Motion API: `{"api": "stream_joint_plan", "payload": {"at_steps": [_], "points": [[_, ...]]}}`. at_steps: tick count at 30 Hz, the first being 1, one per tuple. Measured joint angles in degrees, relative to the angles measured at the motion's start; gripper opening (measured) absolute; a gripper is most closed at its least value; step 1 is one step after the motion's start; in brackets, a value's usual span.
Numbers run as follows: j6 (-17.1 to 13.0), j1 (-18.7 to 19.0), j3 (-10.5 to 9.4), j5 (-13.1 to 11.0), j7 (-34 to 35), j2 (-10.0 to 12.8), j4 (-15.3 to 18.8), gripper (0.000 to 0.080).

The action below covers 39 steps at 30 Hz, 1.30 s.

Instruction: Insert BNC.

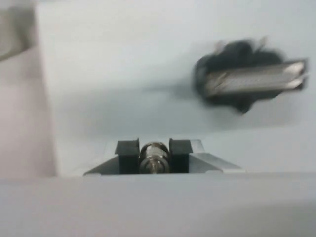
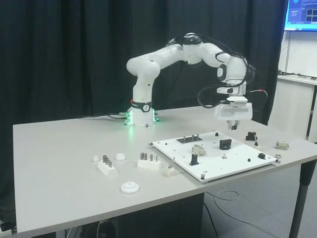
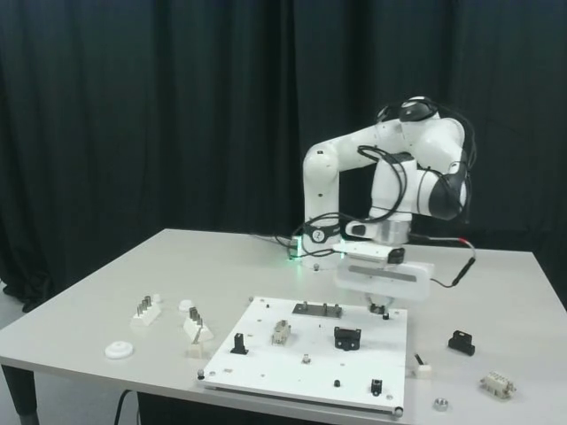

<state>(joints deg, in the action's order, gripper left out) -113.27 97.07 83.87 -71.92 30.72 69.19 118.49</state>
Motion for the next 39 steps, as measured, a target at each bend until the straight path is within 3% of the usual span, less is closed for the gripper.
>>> {"api": "stream_joint_plan", "payload": {"at_steps": [11, 24, 39], "points": [[0.6, -8.7, -0.24, -0.1, -6.7, 0.0, -3.8, 0.0124], [5.0, -18.1, -1.18, -0.1, -11.0, 0.1, -9.7, 0.0124], [5.6, -24.0, -2.82, -0.1, -14.8, 1.7, -13.9, 0.0124]]}}
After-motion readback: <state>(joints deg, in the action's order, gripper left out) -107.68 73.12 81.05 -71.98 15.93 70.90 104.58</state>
